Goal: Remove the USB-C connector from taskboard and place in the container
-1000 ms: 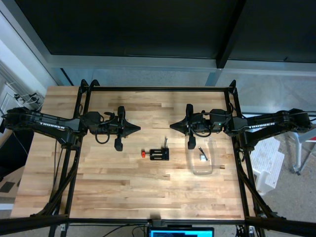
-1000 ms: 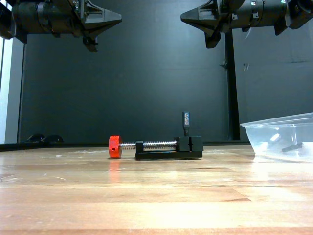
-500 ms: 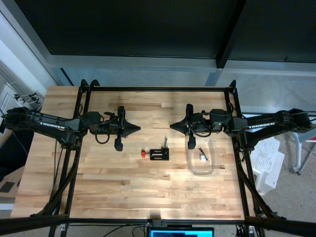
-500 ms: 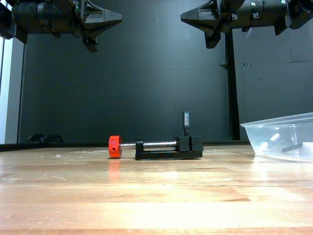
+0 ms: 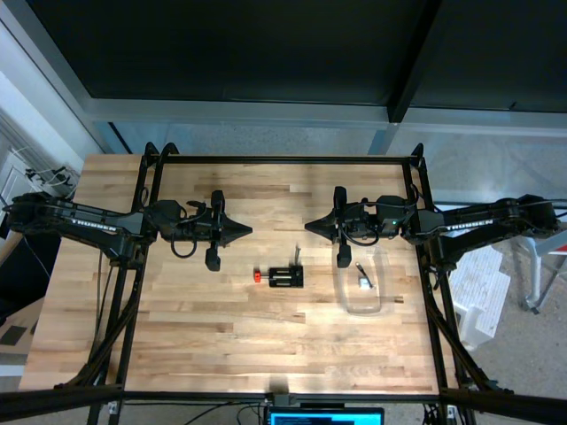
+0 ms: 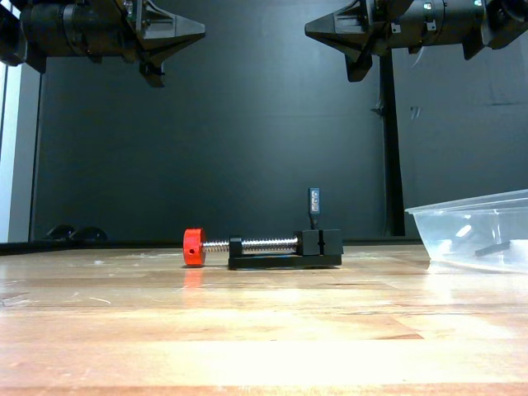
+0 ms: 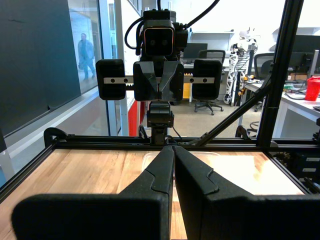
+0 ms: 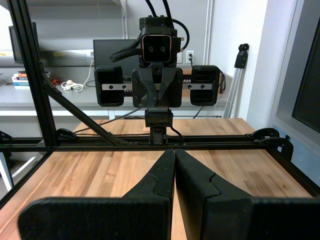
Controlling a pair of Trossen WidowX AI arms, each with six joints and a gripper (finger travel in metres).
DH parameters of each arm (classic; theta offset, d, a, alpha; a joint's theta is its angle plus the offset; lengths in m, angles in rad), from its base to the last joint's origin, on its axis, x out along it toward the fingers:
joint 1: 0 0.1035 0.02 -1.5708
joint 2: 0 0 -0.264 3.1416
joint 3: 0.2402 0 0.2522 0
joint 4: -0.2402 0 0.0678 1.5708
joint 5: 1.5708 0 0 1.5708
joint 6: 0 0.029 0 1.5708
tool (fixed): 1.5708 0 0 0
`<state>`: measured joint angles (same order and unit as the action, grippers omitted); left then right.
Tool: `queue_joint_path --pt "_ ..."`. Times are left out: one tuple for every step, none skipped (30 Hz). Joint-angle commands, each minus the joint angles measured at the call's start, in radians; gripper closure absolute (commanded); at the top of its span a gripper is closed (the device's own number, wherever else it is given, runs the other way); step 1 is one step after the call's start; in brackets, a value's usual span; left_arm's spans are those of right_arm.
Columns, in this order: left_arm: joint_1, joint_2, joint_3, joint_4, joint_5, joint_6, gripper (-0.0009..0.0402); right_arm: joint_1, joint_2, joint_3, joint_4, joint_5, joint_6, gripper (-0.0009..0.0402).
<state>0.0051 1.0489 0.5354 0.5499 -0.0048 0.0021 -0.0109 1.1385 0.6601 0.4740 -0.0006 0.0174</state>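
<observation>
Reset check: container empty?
Not empty: the container holds a dark stick and a small pale piece. Left gripper and right gripper, both shut, hang high over the table.

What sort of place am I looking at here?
Probably a robotics lab inside an office: the left gripper and right gripper hang shut, facing each other above a framed wooden table, with an office chair and a monitor beyond.

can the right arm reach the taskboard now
Probably yes: the right gripper hangs shut, high near the container; the left gripper hangs shut, high opposite; nothing covers the taskboard on the table.
</observation>
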Motion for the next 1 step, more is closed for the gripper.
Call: queue_joint_path --pt "0.0 0.0 0.0 0.0 0.0 0.0 0.0393 0.0 0.0 0.0 0.0 0.0 0.0 0.0393"
